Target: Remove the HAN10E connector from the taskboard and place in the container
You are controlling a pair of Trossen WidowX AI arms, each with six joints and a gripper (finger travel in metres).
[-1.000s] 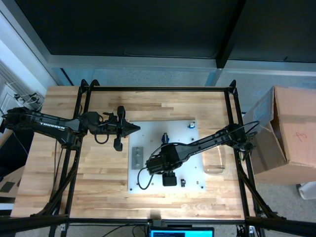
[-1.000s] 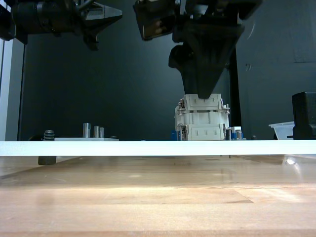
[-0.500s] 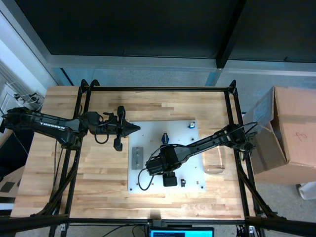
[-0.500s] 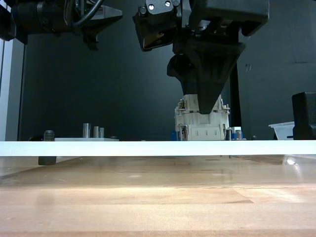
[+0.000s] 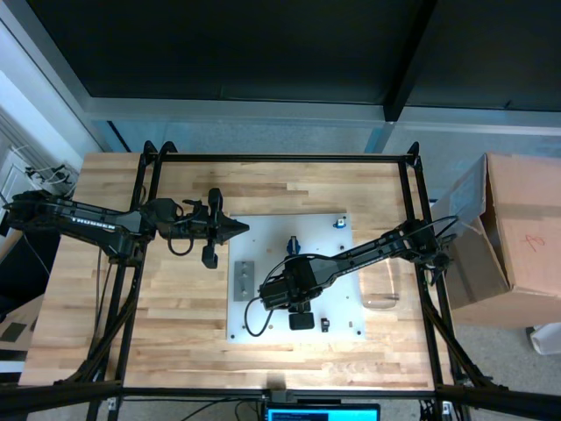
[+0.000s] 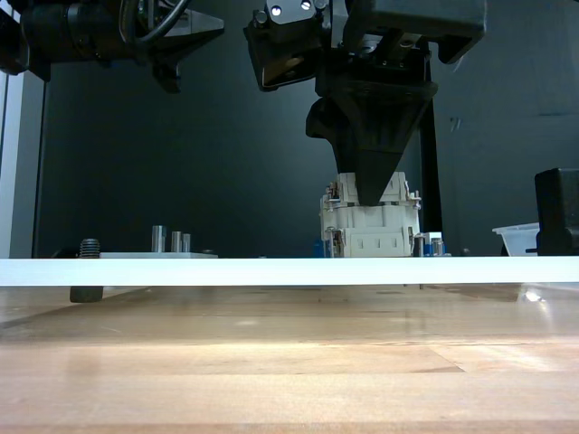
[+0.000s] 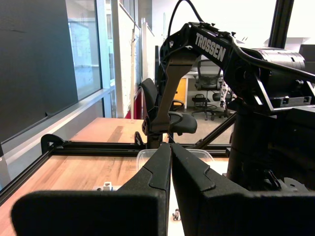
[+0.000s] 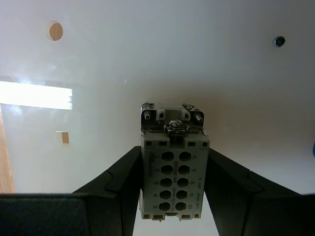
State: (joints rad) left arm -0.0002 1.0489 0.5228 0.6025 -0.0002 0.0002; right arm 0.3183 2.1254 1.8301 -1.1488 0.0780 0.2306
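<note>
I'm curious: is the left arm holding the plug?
No, the left jaws hang shut and empty in the air; the right jaws grip the plug on the board.

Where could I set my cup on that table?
Free: near strip in front of the board; far strip behind it. Crowded: right gripper grips the connector on the board; left gripper, shut, hovers beside board's left edge.

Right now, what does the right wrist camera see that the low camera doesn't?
Only right wrist: the HAN10E connector's ten holes, the right gripper's fingers pressing both its sides. Only low: the left gripper, shut, raised at the left, and the container. Both: the connector seated upright on the taskboard.
</note>
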